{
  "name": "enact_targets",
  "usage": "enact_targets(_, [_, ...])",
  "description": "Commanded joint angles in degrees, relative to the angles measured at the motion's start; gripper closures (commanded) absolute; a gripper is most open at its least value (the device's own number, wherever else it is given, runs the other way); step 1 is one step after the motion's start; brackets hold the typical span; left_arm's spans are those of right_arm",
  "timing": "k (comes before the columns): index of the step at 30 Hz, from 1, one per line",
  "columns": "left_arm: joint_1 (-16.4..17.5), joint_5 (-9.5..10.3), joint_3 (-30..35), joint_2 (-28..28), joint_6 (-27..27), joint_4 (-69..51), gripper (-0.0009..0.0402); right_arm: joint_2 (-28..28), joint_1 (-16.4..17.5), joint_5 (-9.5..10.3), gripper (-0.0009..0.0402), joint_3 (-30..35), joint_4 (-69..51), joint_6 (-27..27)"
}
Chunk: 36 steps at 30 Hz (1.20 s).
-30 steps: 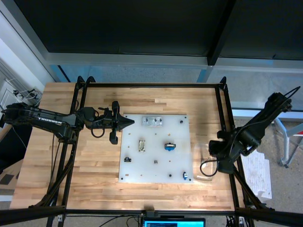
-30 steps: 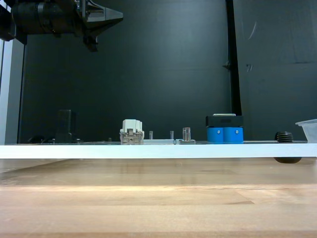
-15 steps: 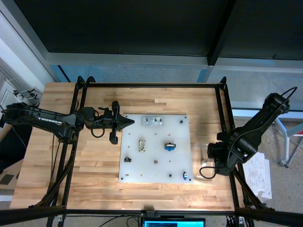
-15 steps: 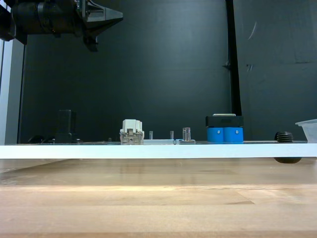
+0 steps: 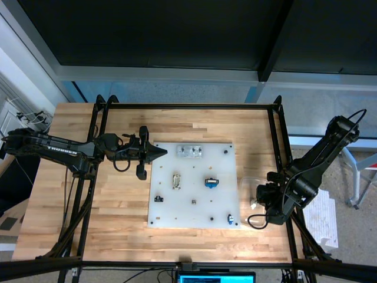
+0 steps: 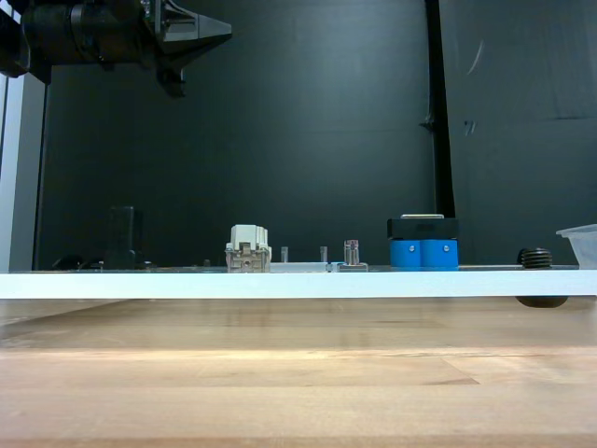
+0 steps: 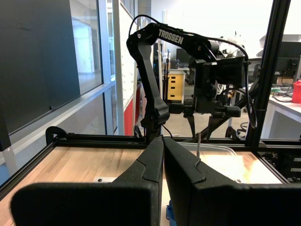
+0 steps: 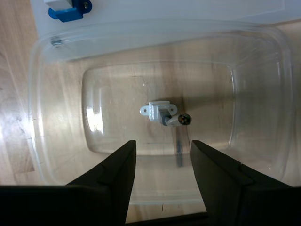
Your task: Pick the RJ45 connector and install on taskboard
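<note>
The connector (image 8: 162,114) lies on the floor of a clear tray (image 8: 207,89), about at its middle: a small white body with two ear tabs and a grey end. The tray sits on the wooden surface (image 5: 118,224) just beside the near right part of the taskboard (image 5: 182,203). The right tool (image 8: 162,146) hangs over the tray with its fingers (image 8: 117,165) spread wide and nothing between them. The connector is in line with the gap and apart from both fingers. From the high view the right tool (image 5: 260,200) covers most of the tray.

A small blue clip (image 8: 69,9) stands at the taskboard's near right corner, close to the tray's rim. Farther in, a beige socket (image 6: 248,250) stands left of a blue part (image 6: 423,252) with a black top. A silver block (image 5: 191,151) lies near the far edge.

The left tool (image 7: 163,143) is clenched, its fingers pressed together along their length and holding nothing. It is raised well above the surface, and its tip (image 5: 162,152) reaches over the taskboard's far left corner. Across the surface, it looks toward the right arm.
</note>
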<state>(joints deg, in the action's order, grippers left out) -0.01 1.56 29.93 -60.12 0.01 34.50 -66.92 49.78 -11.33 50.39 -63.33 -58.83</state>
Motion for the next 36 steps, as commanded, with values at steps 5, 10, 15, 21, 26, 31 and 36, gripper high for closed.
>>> enact_targets(5, [0.00, -0.02, 0.02, 0.00, -0.02, 0.02, 0.0393, -0.13, 0.13, -1.38, 0.0186, -3.89, 4.90, -0.55])
enact_targets(10, [0.02, -0.02, 0.02, 0.00, 0.00, 0.02, 0.0393, -0.28, 0.20, -2.03, 0.0183, -6.05, 7.41, -0.55])
enact_targets(15, [0.00, -0.02, 0.02, 0.00, 0.00, 0.02, 0.0393, -0.26, 0.20, -3.02, 0.0183, -8.02, 9.92, -0.35])
enact_targets(21, [0.02, -0.02, 0.02, 0.00, -0.02, 0.02, 0.0393, -0.26, 0.04, -3.87, 0.0184, -9.46, 12.37, 0.35])
enact_targets(26, [0.00, -0.02, 0.02, 0.00, 0.00, 0.02, 0.0393, -0.26, -0.17, -4.02, 0.0201, -9.66, 12.74, 1.29])
enact_targets(31, [0.02, -0.02, 0.02, 0.00, 0.00, 0.02, 0.0393, -0.26, -0.20, -4.02, 0.0223, -10.75, 14.32, 1.70])
enact_targets(36, [0.00, -0.02, 0.02, 0.00, 0.00, 0.02, 0.0393, -0.26, -0.26, -3.63, 0.0237, -11.04, 14.53, 1.70])
